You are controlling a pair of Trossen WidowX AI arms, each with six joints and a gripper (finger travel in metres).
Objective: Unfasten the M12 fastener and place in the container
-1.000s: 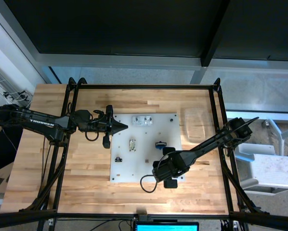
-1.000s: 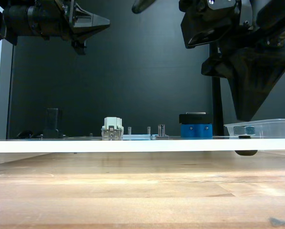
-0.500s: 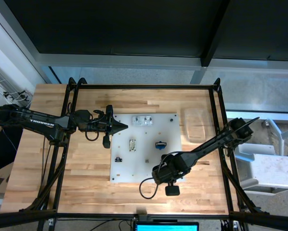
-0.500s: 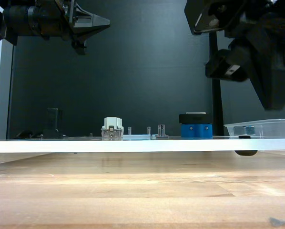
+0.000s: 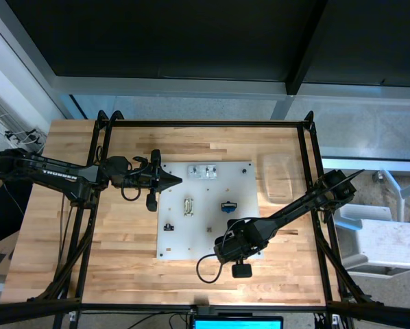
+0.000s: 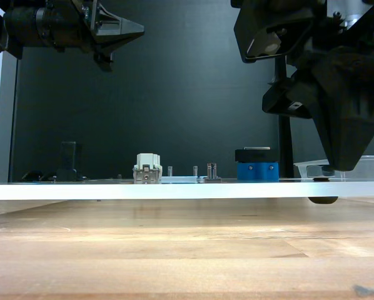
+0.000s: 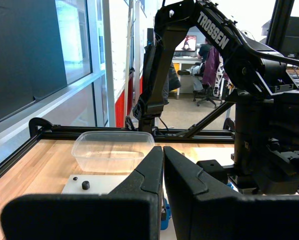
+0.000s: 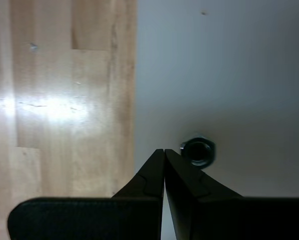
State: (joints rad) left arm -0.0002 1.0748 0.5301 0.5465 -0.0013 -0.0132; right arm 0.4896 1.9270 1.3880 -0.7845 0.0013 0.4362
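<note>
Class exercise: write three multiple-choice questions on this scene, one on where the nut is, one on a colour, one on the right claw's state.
1. Where is the nut? A in the tray; B on the white board; C in the left claw.
2. The block on the board is: A red; B blue; C yellow.
3. The right claw is: A open; B shut on the nut; C shut, empty.
1 B, it sits beside the right claw, over the board's near right edge; the tray looks empty. 2 B, plainly blue. 3 C, its fingers meet with nothing between. The left claw hangs shut above the board's left edge.
</note>
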